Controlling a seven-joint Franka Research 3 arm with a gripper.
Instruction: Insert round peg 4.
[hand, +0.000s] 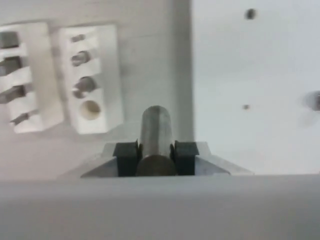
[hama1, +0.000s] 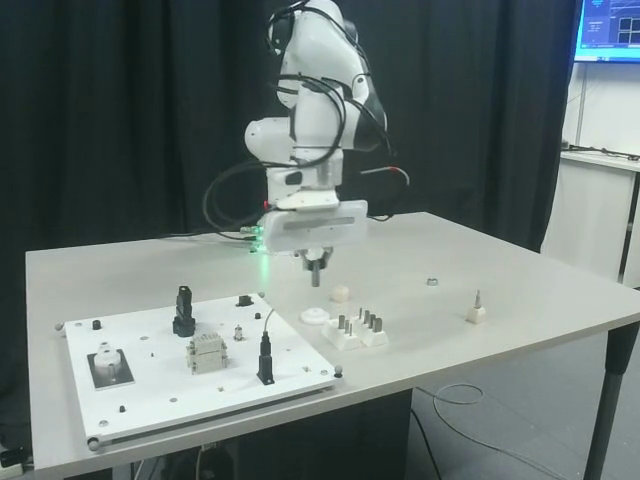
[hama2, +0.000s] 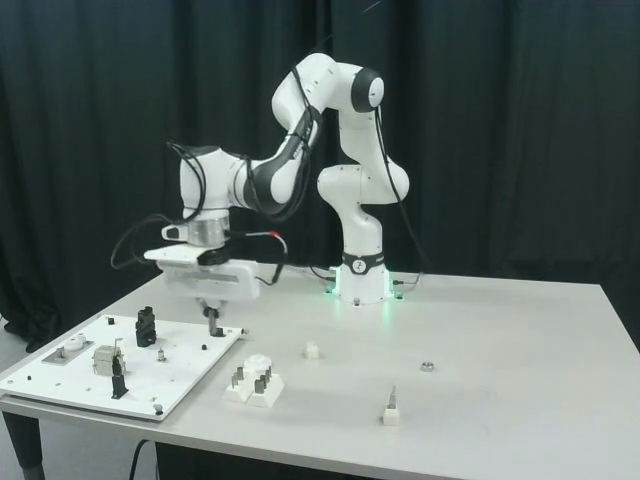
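The white arm's end effector (hand: 155, 152) is closed on a grey round metal peg (hand: 155, 131), its two black fingers (hand: 126, 156) pressed against the peg's sides, and it hangs in the air above the grey surface (hama1: 500, 260) with the peg pointing down. Beneath it in the wrist view lies a white block with round holes (hand: 91, 79), three filled with pegs and one empty, beside a second white block of pegs (hand: 25, 75). The white square board (hama1: 190, 360) with black fittings sits toward the surface's front corner, near both blocks.
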